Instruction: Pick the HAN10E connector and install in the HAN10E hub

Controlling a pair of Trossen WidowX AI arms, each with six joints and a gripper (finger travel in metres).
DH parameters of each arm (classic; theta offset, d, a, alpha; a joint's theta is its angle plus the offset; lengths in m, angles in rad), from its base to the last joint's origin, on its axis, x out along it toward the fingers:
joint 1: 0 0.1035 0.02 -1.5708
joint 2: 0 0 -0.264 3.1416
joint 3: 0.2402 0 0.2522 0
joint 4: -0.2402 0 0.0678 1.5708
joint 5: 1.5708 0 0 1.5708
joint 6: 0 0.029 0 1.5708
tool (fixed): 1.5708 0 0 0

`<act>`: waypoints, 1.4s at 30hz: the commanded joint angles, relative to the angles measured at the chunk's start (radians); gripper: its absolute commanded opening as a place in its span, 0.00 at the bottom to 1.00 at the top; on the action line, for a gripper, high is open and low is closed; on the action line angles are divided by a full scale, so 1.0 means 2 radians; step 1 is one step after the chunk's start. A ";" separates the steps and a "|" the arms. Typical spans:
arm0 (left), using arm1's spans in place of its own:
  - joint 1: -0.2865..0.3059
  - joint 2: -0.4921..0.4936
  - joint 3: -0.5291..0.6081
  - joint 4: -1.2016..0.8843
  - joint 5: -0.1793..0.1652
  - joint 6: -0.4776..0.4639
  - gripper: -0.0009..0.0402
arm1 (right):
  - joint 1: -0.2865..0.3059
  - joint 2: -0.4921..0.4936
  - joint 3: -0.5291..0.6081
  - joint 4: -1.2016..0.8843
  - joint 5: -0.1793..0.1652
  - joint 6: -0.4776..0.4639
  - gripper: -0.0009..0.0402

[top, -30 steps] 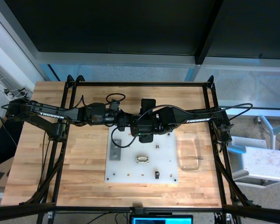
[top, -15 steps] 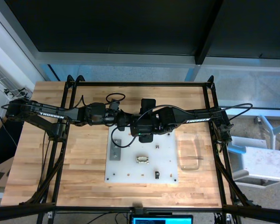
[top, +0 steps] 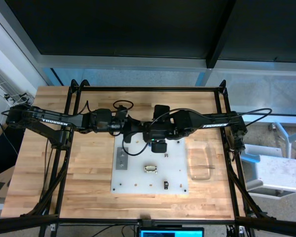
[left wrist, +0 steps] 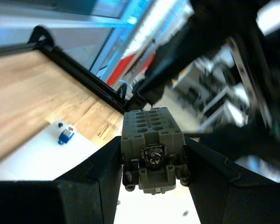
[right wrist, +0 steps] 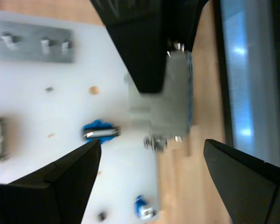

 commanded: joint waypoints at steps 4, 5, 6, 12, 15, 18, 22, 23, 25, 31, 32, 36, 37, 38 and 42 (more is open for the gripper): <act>-0.001 0.000 0.000 -0.023 0.021 0.122 0.29 | -0.001 -0.017 0.000 -0.005 -0.078 0.021 0.82; -0.001 0.000 0.000 -0.027 0.025 0.141 0.29 | -0.001 -0.017 0.000 -0.004 -0.078 0.019 0.82; -0.001 0.000 0.000 -0.030 0.030 0.159 0.29 | -0.001 -0.017 0.000 -0.004 -0.079 0.019 0.81; -0.003 0.000 0.000 -0.039 0.051 0.242 0.29 | -0.002 -0.017 0.000 0.022 -0.107 0.028 0.81; -0.007 0.000 0.000 -0.037 0.055 0.281 0.29 | -0.006 -0.017 0.000 0.036 -0.115 0.029 0.81; -0.008 0.000 0.000 -0.037 0.055 0.308 0.29 | -0.015 -0.017 0.000 0.040 -0.123 0.032 0.81; -0.009 0.000 0.000 -0.037 0.057 0.335 0.29 | -0.032 -0.017 0.000 0.047 -0.132 0.032 0.81; -0.009 0.000 0.000 -0.037 0.057 0.336 0.29 | -0.035 -0.017 0.000 0.049 -0.132 0.031 0.81; -0.009 0.000 0.000 -0.037 0.057 0.336 0.29 | -0.038 -0.017 0.000 0.053 -0.141 0.028 0.81; -0.009 0.000 0.000 -0.037 0.061 0.336 0.29 | -0.042 -0.001 0.000 0.066 -0.177 0.016 0.81; -0.009 0.000 0.000 -0.039 0.061 0.336 0.29 | -0.042 -0.001 0.000 0.066 -0.181 0.014 0.81; -0.009 0.000 0.000 -0.038 0.069 0.336 0.29 | -0.043 0.008 0.000 0.065 -0.183 0.007 0.81; -0.009 0.000 0.000 -0.038 0.071 0.336 0.29 | -0.043 0.008 -0.001 0.067 -0.184 0.003 0.81; -0.010 0.000 0.000 -0.038 0.074 0.336 0.29 | -0.044 0.009 -0.001 0.068 -0.184 0.002 0.81; -0.010 0.000 0.000 -0.041 0.074 0.336 0.29 | -0.050 0.015 0.000 0.076 -0.185 -0.007 0.81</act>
